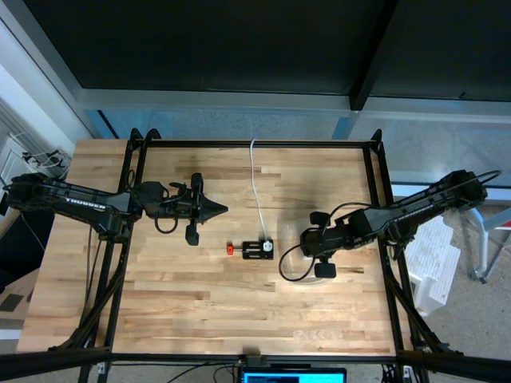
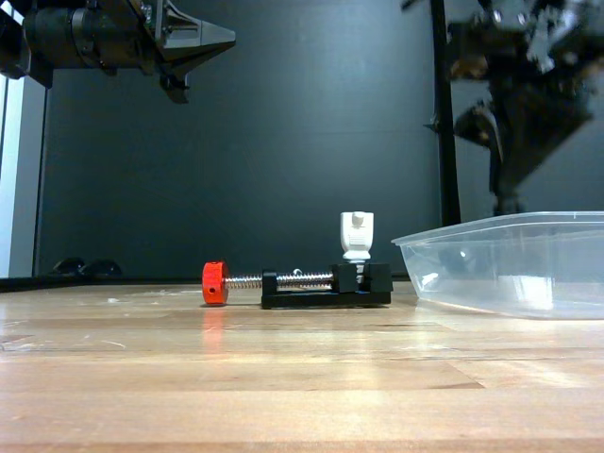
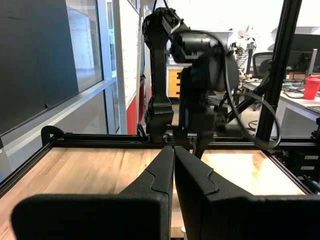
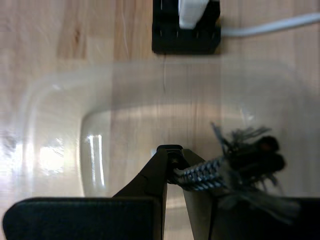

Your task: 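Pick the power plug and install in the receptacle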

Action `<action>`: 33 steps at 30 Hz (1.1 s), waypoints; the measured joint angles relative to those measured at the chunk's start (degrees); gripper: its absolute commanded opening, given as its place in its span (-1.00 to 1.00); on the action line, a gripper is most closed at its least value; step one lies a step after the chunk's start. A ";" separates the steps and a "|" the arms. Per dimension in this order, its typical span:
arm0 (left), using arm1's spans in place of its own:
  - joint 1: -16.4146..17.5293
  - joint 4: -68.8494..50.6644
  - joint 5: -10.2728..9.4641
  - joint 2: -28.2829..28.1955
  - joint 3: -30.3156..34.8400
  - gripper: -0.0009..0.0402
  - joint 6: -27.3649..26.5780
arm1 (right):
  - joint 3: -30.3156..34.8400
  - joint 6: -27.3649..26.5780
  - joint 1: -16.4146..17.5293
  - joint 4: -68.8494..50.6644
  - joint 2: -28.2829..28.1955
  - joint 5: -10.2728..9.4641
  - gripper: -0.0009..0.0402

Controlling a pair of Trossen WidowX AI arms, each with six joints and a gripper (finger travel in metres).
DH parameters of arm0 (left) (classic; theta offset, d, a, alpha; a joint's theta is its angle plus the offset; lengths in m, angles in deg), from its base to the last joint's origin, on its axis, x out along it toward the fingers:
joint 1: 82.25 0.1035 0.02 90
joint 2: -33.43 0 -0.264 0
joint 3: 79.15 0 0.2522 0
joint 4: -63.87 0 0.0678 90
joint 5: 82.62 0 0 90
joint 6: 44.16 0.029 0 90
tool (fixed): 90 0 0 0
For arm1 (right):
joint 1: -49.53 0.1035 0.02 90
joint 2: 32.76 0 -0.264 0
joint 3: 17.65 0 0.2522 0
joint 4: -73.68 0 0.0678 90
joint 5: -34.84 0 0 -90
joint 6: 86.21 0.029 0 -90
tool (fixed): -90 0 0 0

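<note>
While the left gripper (image 1: 224, 209) hangs clenched aloft, the right gripper (image 2: 510, 200) grasps the power plug (image 4: 171, 148) over the clear tray (image 2: 491, 269).

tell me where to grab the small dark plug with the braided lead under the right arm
Grip the small dark power plug by its blocky body, not the thin silvery braided lead, coming from straight above, since the clear plastic tray's walls around it likely block the sides. The right tool is over it, seemingly pinching the lead; the left tool hangs shut at the left.
</note>
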 measured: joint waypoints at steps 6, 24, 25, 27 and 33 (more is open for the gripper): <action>0.00 0.00 0.00 0.00 0.00 -0.96 0.00 | 8.50 -1.49 -0.59 -6.93 0.09 0.42 -0.96; 0.00 0.02 -0.02 -0.02 0.00 -0.96 0.00 | 16.52 -2.34 -3.91 -3.56 -9.84 3.04 -0.96; 0.00 0.02 0.00 0.00 -0.02 -0.96 -0.02 | 17.55 -2.64 -4.04 -3.52 -10.97 3.04 -0.96; 0.00 -0.02 -0.02 -0.02 -0.02 -0.96 0.00 | 19.58 -3.39 -4.22 -3.34 -13.22 3.04 -0.96; 0.00 0.00 -0.02 -0.02 -0.02 -0.96 0.00 | 25.05 -5.57 -4.79 -3.19 -19.10 3.02 -0.96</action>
